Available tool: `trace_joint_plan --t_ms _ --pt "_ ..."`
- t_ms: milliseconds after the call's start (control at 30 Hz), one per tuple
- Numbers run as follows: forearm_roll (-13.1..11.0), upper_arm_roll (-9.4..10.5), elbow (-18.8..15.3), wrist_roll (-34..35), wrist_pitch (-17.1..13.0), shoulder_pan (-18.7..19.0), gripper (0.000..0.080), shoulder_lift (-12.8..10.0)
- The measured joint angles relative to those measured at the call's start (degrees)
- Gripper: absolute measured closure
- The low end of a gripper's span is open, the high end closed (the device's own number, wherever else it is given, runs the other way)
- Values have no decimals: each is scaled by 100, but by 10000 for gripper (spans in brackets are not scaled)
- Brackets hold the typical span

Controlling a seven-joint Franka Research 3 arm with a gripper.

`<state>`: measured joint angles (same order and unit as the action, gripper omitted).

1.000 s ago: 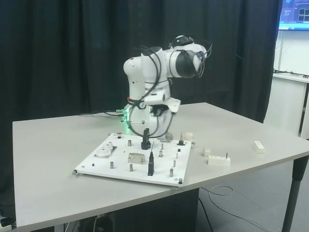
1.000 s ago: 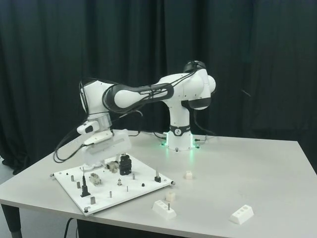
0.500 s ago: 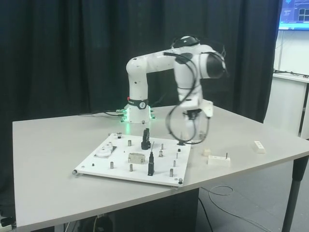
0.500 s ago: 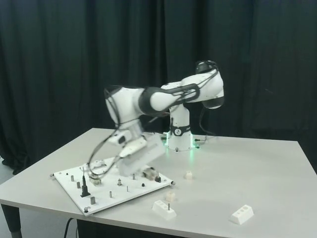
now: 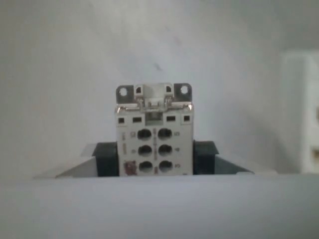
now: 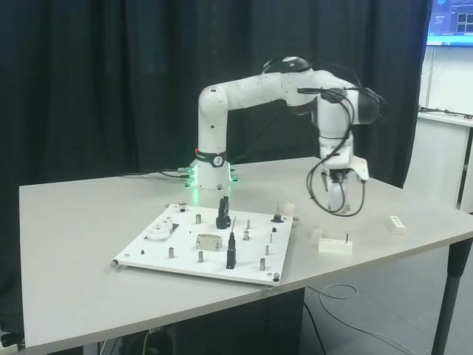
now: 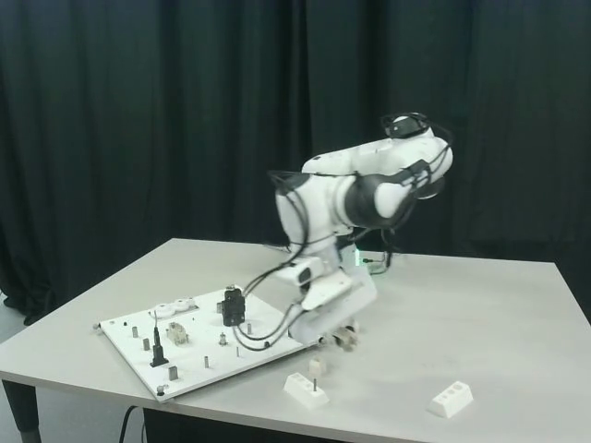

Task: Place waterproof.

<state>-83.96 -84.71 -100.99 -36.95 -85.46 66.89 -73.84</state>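
In the wrist view the waterproof connector [image 5: 154, 134], a white-grey block with several round sockets and a metal flange with two holes, sits clamped between the black finger pads [image 5: 106, 158] of my gripper [image 5: 154, 162]. In the first room view the gripper [image 6: 341, 198] hangs shut above the bare table, right of the white board [image 6: 148, 255] and just above the white block with a pin [image 6: 335, 244]. The second room view shows the gripper [image 7: 342, 332] low over the table past the board's edge, with the connector [image 7: 348, 341] under it.
The board carries several pegs, a black upright part [image 6: 222, 214] and a grey fitting [image 6: 210, 241]. Loose white blocks [image 6: 397, 225] [image 6: 316, 232] [image 7: 451, 398] lie on the table. A white block [image 5: 301, 129] also shows beside the connector in the wrist view.
The arm has swung away from over the board, out to the table beside it near the white blocks, and lowered, carrying the connector along.
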Motion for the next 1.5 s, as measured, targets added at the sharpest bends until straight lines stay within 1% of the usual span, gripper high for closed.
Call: trace_joint_plan --t_ms 167,367,600,767,967,1167,1300,1500 --pt "17 118 -129 246 -437 414 494 12" --pt "33 279 -293 451 -989 808 494 32" --pt "34 504 -446 576 -1580 1108 494 91" --pt "34 641 -509 653 -1897 1229 494 107" --pt "34 786 -534 668 -2169 1301 494 111" --pt "34 916 -536 694 -2380 1327 494 136" --pt "34 958 -536 694 -2450 1338 494 142" --pt "34 964 -536 754 -2455 1354 494 156"
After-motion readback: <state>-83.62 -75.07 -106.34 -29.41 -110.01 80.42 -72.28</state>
